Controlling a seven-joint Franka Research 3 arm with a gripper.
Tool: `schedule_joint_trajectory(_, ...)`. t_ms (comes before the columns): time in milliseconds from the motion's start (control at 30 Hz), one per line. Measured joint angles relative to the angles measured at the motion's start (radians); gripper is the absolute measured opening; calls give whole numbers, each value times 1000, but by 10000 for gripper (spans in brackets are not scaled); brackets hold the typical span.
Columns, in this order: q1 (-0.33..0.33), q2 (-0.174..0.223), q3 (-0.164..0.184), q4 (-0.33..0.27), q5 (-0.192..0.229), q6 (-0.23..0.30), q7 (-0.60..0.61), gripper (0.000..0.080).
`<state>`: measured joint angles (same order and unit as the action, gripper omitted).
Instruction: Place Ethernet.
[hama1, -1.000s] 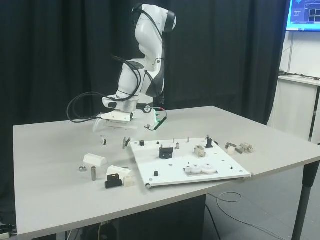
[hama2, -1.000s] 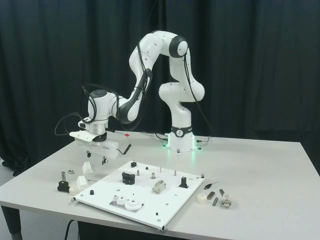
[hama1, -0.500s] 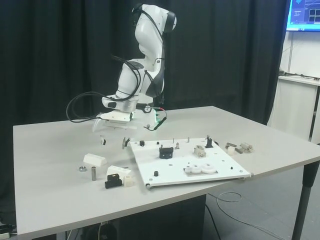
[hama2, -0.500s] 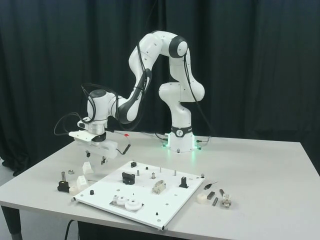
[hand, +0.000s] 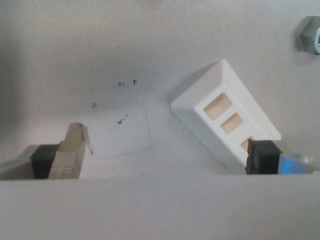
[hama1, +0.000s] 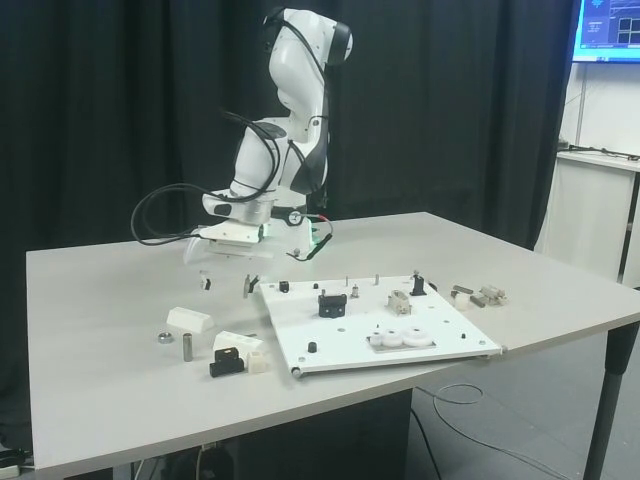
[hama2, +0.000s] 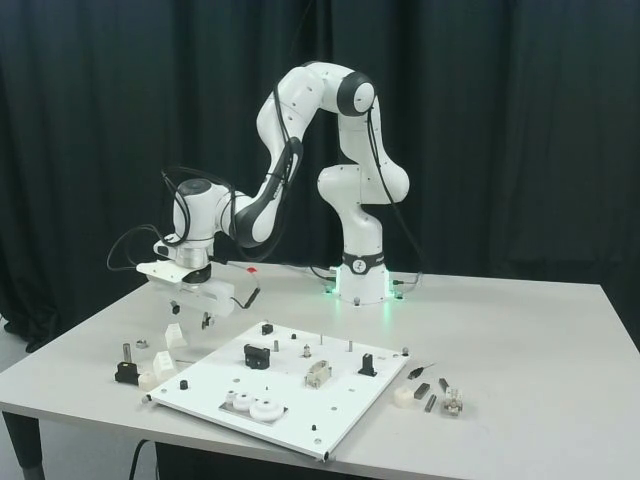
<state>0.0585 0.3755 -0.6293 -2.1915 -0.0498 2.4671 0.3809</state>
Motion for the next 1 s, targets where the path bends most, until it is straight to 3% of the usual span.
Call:
schedule_joint_trajectory(400,-17,6,4,10,-1,0,-21,800)
schedule_joint_trajectory(1000,-49,51,21,18,1,-22,-34,800)
